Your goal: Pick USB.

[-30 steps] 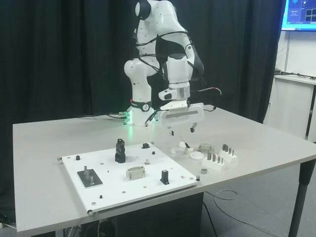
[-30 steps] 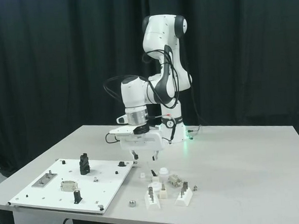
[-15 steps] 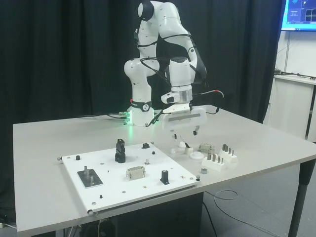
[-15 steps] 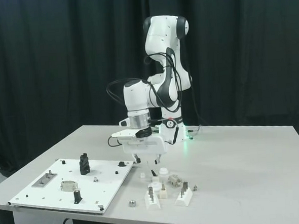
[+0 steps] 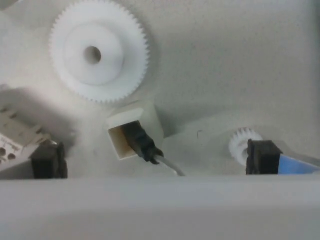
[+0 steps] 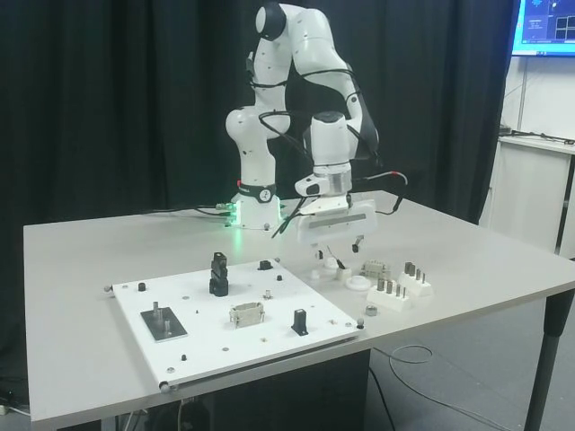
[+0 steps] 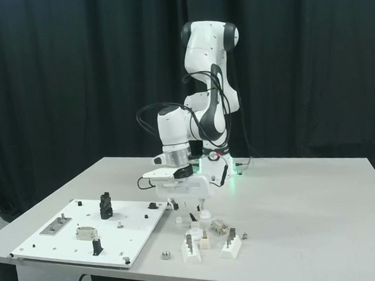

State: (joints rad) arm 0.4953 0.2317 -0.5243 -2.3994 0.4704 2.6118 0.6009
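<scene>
Board (image 6: pixel 193 310): white plate at the table's left part, bearing black and grey fittings; the arm is not over it.
Arm (image 6: pixel 328 144): over the last second it has swung away from the board's edge and dropped lower, so the wrist now hangs close above the loose parts beside the board.
Gripper (image 5: pixel 152 157): wide open and holding nothing; one black fingertip (image 5: pixel 48 160) and the other fingertip (image 5: pixel 263 156) stand well apart, with the plug between them.
Big gear (image 5: pixel 99 50): white, toothed, flat on the table, just beside the socket block.
Socket (image 5: pixel 136 129): small white block with an open face.
USB (image 5: pixel 141 141): black plug seated in the socket, its grey cable leading out under the wrist; in the room views it lies among the loose parts (image 7: pixel 202 225) under the hand (too small there to make out alone).
Small gear (image 5: pixel 242 144): white, right by the second fingertip.
Meaning: the approach looks nearly done, since the plug now sits roughly midway between the fingers.
Next: probably a short descent, then closing on the plug body rather than the cable (the small gear could be nudged).
</scene>
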